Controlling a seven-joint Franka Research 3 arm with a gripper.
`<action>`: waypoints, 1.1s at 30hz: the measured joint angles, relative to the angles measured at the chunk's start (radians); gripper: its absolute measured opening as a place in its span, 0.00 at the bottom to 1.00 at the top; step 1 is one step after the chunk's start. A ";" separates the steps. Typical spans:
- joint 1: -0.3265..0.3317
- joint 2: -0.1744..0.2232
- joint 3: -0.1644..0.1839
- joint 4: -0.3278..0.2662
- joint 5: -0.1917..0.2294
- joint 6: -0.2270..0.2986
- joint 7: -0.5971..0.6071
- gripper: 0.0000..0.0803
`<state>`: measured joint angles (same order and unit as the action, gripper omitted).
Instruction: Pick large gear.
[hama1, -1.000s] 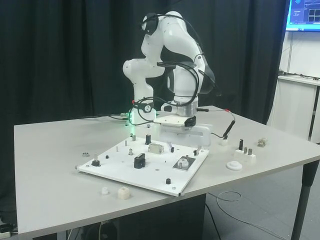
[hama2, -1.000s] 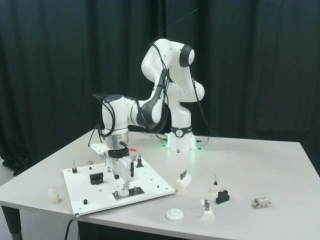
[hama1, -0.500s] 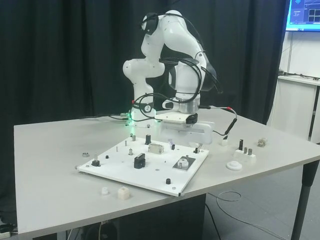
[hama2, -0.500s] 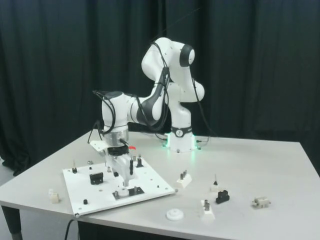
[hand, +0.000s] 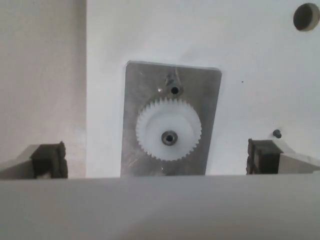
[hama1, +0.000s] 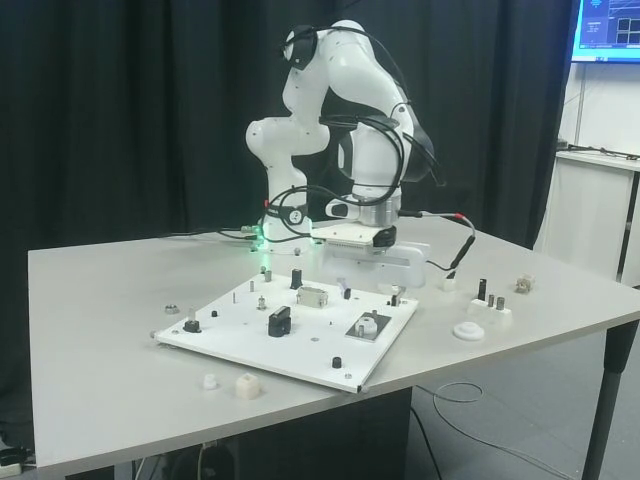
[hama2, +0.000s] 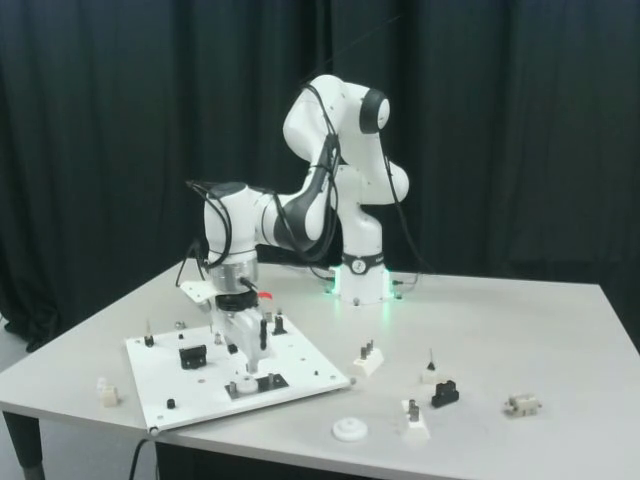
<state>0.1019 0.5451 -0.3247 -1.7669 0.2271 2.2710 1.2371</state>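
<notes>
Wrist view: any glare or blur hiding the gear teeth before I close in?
Wrist view: the white toothed plastic gear on its grey metal plate reads crisp and evenly lit; a pale blurred band hides everything below it. First room view: a green light glows at the arm's base.

Comparing with a second ago, we see the gripper (hama1: 370, 290) has lifted a bit off the white board (hama1: 240, 345) and the wrist has twisted round, so the hand now sits square above the grey plate (hama1: 366, 329). Most of that happened early; the last half second shows barely any drift. In the second room view the gripper (hama2: 248, 368) also rides higher, toward 12 o'clock from the white gear (hama2: 247, 381).
</notes>
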 joint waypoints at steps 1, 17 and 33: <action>0.001 0.000 0.000 0.000 0.000 0.000 0.000 1.00; 0.050 0.006 0.036 0.003 0.001 0.069 -0.114 1.00; 0.134 0.066 0.073 0.022 -0.001 0.184 -0.134 1.00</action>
<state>0.2357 0.6106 -0.2513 -1.7451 0.2259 2.4548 1.1027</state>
